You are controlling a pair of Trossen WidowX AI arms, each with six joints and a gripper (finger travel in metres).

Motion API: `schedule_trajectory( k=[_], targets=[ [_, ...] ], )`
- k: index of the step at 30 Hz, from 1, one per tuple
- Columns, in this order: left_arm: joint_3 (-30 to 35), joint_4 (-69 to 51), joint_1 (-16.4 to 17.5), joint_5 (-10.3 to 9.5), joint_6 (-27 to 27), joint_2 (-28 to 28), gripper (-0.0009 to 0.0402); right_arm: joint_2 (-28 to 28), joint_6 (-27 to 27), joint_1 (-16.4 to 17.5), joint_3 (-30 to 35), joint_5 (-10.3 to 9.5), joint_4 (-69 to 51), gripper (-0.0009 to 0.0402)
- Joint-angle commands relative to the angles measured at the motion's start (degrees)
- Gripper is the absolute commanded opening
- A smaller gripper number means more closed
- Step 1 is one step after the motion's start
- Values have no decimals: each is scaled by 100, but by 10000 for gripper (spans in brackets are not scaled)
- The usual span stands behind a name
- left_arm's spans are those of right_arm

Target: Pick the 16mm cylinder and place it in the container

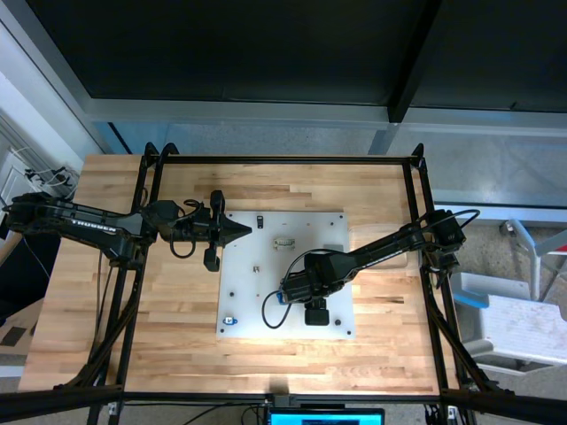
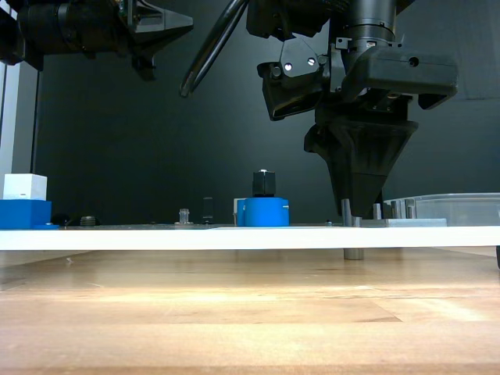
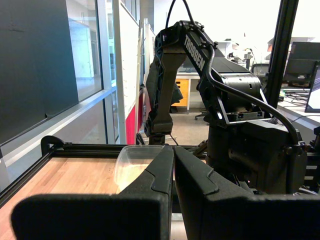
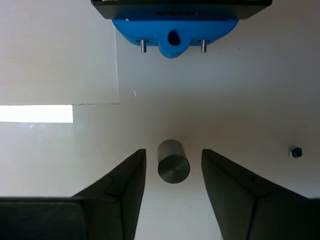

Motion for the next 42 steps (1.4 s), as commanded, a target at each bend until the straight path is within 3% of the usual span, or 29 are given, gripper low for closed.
schedule_trajectory(
  k=[1, 20, 42],
  targets=[
    [0, 2, 0, 2, 0, 2, 0, 0, 2, 0, 2, 0, 13, 121],
    [0, 2, 2, 2, 2, 2, 0, 0, 2, 2, 2, -2, 17, 13],
    [0, 2, 0, 2, 0, 4, 0, -278, 0, 2, 337, -24, -398, 4]
  ],
)
